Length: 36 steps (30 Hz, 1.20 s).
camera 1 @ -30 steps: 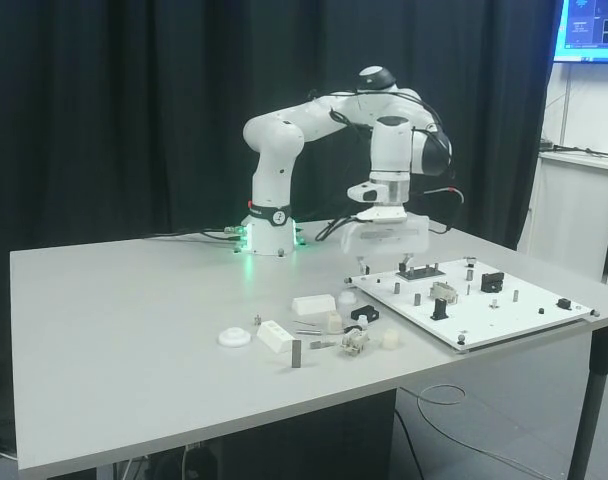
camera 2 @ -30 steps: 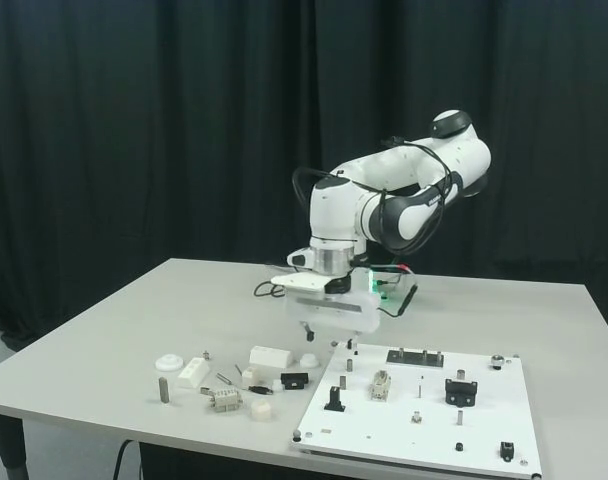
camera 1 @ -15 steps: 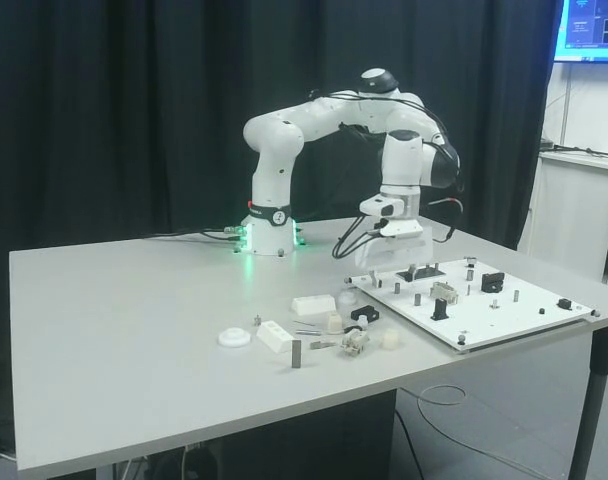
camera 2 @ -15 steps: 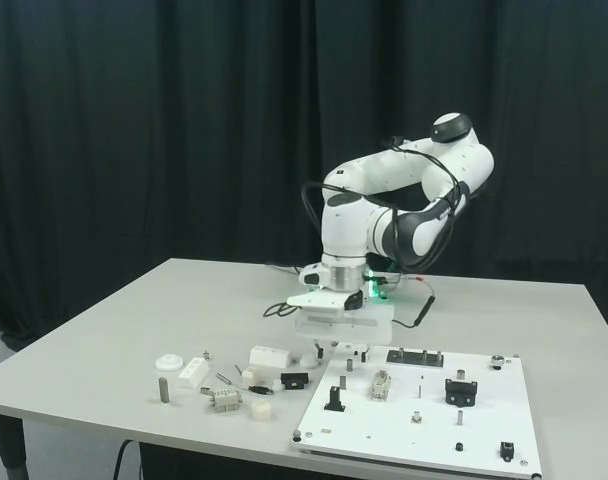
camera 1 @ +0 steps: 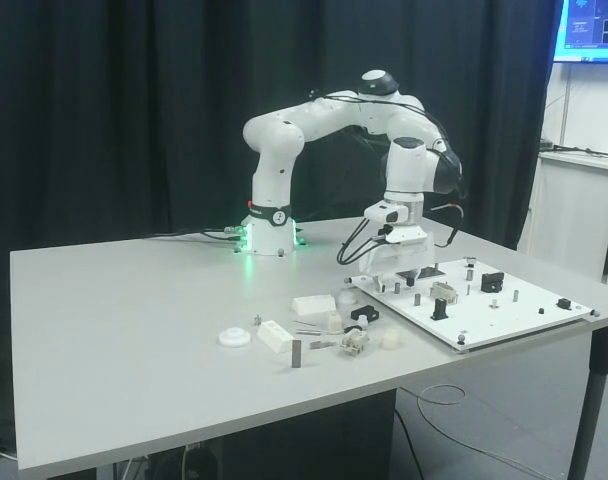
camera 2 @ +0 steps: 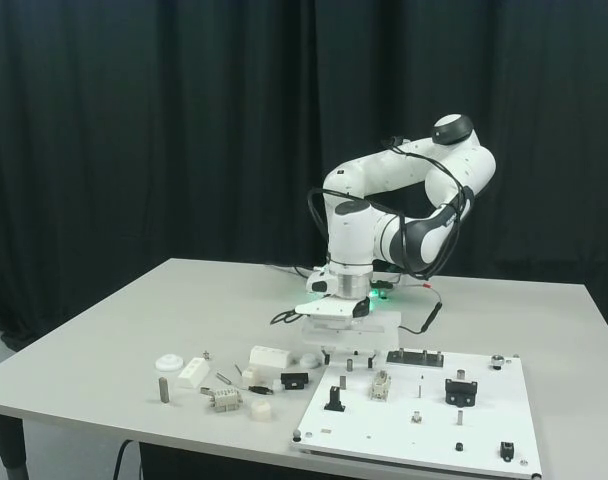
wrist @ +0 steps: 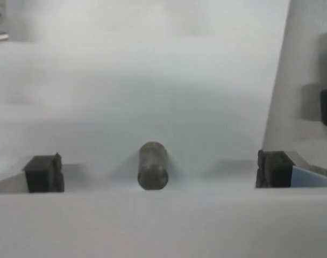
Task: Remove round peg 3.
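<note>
**End effector low over the board's near-left corner, a grey peg between its open fingers**

In the second room view, a row of loose parts lies at lower left on the grey surface (camera 2: 104, 330): a white round disc (camera 2: 167, 362), a white block (camera 2: 193, 371) and a small grey upright post (camera 2: 163, 388). Right of these sit a white rectangular piece (camera 2: 270, 356), a small connector (camera 2: 225, 398) and a black clip (camera 2: 294, 379).

At centre frame the white arm (camera 2: 404, 190) bends down to the end effector (camera 2: 348, 352), which hangs low over the left upper corner of the white board (camera 2: 384, 435). The round peg (camera 2: 349, 364) stands upright on the board just under it. In the wrist view the same round peg (wrist: 153, 165) appears as a short grey cylinder, standing between the two black fingertips (wrist: 43, 173). The fingers are spread wide, with a clear gap on each side of the peg, and grip nothing.

Further right on the board stand a black bracket (camera 2: 334, 399), a black rail (camera 2: 415, 357) and a black block (camera 2: 460, 391). In the first room view the end effector (camera 1: 398, 270) sits at centre right of the frame, over the board's far left corner.
</note>
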Motion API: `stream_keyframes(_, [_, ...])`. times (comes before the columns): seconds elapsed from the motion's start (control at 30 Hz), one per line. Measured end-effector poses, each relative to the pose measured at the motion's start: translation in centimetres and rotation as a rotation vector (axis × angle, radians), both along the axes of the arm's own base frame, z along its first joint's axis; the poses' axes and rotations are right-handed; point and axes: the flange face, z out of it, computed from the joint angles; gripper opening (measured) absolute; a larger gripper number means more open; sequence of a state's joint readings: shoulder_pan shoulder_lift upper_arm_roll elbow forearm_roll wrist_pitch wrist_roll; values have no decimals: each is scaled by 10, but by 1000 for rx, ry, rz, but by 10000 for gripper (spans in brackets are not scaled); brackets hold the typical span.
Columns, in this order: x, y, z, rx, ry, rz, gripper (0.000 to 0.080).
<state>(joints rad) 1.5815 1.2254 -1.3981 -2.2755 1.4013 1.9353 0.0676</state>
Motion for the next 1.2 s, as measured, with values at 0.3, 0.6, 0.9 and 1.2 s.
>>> stream_keyframes(0.3, [-2, -2, -2, -1, 4, -16, 800])
stream_keyframes(0.6, [-4, -5, -3, -1, 7, -69, 800])
stream_keyframes(0.9, [-2, -6, 0, 0, 0, -108, 514])
stream_keyframes(1.2, [2, 0, 5, 18, -11, -127, 171])
